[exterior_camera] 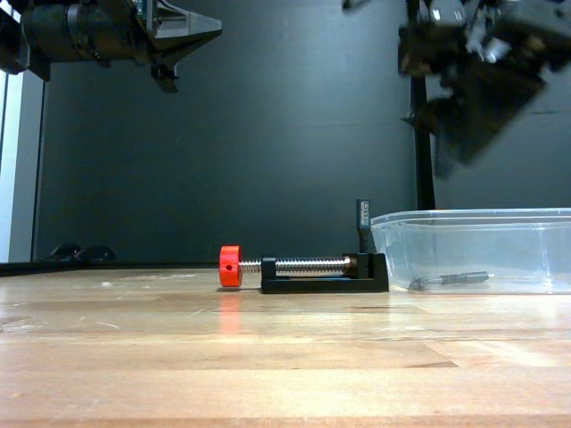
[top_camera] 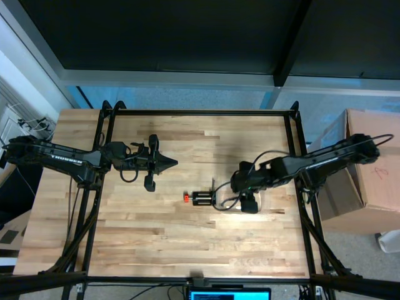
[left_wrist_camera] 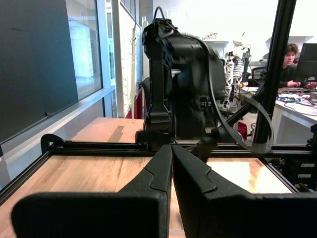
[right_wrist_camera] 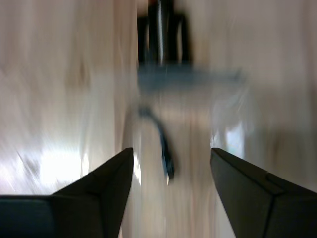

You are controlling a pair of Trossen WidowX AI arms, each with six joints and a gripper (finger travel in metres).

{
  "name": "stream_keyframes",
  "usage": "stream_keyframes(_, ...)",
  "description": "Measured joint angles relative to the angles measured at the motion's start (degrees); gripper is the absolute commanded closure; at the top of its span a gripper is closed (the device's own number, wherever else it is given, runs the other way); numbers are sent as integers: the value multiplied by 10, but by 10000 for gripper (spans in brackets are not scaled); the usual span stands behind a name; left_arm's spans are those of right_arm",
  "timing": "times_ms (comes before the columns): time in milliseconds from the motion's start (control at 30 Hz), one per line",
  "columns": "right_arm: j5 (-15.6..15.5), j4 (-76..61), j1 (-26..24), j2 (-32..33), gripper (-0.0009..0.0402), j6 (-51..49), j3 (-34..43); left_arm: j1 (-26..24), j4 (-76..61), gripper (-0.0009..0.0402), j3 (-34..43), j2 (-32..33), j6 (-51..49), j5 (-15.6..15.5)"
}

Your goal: Remove the USB-C connector from the USB-C receptacle and place in the container

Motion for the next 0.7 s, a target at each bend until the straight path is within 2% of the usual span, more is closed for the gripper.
stream_keyframes(100, 13, 73, -14, -54, 255, -27, -11, 0, 0, 393, 0, 0, 0, 0)
stream_keyframes(367, 14, 279, -73, -181, 400, -89, -98, 0, 0, 393, 0, 0, 0, 0)
stream_keyframes(433, 13, 335, -81, -209, 386, -106, -129, 0, 0, 393, 0, 0, 0, 0)
stream_keyframes(600, 10, 473, -106, -267, 392, -115, -208, 0, 0, 393, 0, 0, 0, 0)
stream_keyframes(700, -5, 546, -121, -286, 393, -113, -249, 0, 0, 393, 0, 0, 0, 0)
